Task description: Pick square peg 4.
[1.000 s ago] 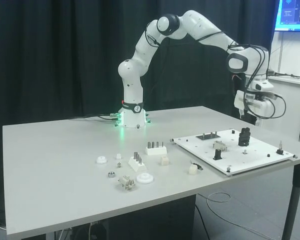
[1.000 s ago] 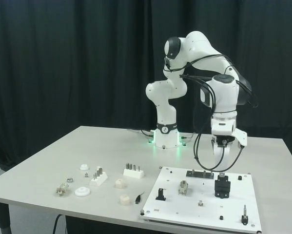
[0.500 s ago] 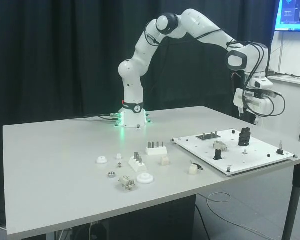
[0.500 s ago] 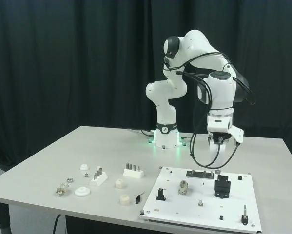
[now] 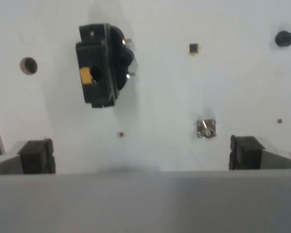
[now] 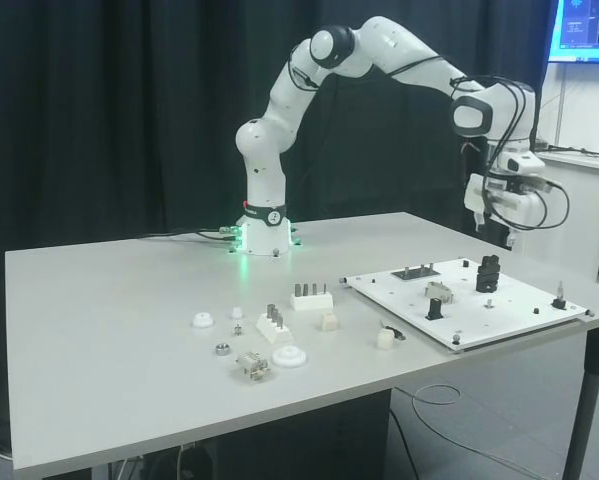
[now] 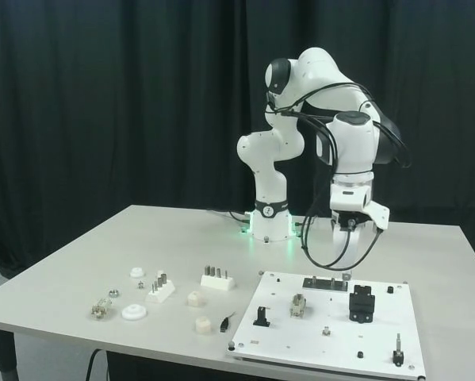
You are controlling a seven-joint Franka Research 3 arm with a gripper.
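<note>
Two white holders with grey pegs stand upright on the grey table, one (image 6: 311, 296) (image 7: 218, 278) nearer the arm's base and one (image 6: 274, 324) (image 7: 161, 287) closer to the front. I cannot tell which peg is square peg 4. My gripper (image 6: 500, 230) (image 7: 349, 240) hangs high over the white board (image 6: 519, 308) (image 7: 300, 337), far from both holders. In the wrist view the gripper (image 5: 141, 154) is open with nothing between its fingertips (image 5: 36, 156). A black block (image 5: 101, 73) (image 6: 488, 274) (image 7: 361, 304) sits on the board below it.
The board also carries a black plate with pins (image 6: 416, 271) (image 7: 325, 282), a small black bracket (image 6: 434, 309) (image 7: 261, 316) and a metal connector (image 7: 298, 305). White gears (image 6: 290, 357) (image 6: 202, 320), small white blocks (image 6: 329, 320) (image 6: 385, 339) and a metal part (image 6: 252, 366) lie near the holders.
The gripper has risen above the board and shifted a little away from the black block. It stays open, and nothing on the table moved.
</note>
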